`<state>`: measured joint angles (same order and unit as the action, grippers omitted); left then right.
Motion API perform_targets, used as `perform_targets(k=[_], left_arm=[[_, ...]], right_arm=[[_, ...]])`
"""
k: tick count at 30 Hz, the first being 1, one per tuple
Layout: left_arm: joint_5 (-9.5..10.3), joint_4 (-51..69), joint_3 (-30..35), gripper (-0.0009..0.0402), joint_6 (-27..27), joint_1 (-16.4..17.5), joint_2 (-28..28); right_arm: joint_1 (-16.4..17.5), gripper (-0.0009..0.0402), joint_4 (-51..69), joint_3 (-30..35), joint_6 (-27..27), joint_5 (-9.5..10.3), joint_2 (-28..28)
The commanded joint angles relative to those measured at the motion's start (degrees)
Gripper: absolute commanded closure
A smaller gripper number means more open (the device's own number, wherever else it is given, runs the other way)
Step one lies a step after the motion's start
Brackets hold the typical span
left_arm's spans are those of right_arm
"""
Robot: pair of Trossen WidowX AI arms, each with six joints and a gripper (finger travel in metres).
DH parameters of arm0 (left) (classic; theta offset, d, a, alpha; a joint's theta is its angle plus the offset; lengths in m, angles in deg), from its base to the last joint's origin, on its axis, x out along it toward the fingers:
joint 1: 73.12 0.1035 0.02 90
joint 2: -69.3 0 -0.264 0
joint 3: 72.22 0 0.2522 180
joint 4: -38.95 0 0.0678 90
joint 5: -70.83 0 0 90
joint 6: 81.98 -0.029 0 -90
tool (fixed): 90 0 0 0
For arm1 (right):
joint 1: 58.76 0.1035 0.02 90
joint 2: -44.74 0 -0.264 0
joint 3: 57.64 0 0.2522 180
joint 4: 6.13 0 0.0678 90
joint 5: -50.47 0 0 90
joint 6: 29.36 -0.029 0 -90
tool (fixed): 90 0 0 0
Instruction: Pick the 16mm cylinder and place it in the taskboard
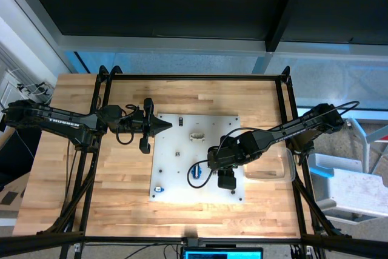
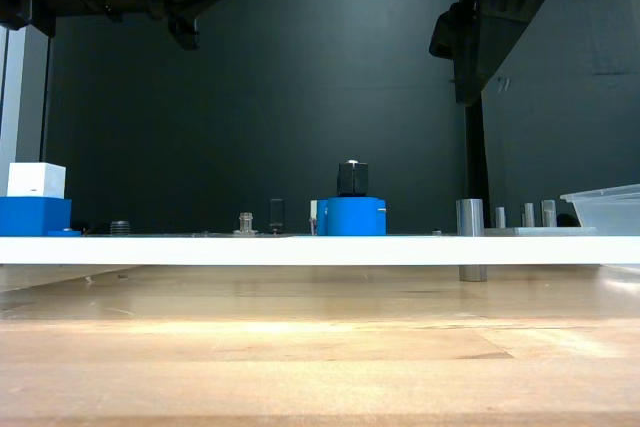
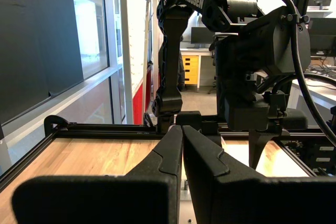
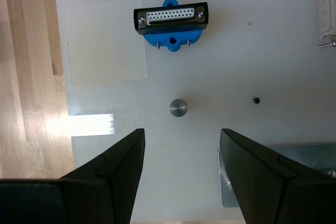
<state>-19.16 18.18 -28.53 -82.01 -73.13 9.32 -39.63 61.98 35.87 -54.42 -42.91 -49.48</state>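
Hovering right tool (image 4: pixel 181 132), gaping, empty, above round metal 16mm cylinder (image 4: pixel 178 107) in white taskboard (image 4: pixel 220 51); left tool (image 3: pixel 181 128) closed at its edge

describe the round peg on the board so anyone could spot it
Over the white board, the left gripper hangs shut at the left edge, the right gripper open toward the right. The peg stands below the right one: round bare grey metal, unlike the blue plug.
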Motion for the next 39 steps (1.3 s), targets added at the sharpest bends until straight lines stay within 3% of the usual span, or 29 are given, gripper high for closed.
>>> perform_targets(k=[1, 39], left_arm=[[0.00, 0.0, 0.0, 0.0393, 0.0, 0.0, 0.0], [0.00, 0.0, 0.0, 0.0393, 0.0, 0.0, 0.0]], right_arm=[[0.0, 0.0194, -0.1, 0.0, 0.0, -0.02, 0.0], [0.0, 0.0194, -2.3, 0.0, 0.0, -0.02, 0.0]])
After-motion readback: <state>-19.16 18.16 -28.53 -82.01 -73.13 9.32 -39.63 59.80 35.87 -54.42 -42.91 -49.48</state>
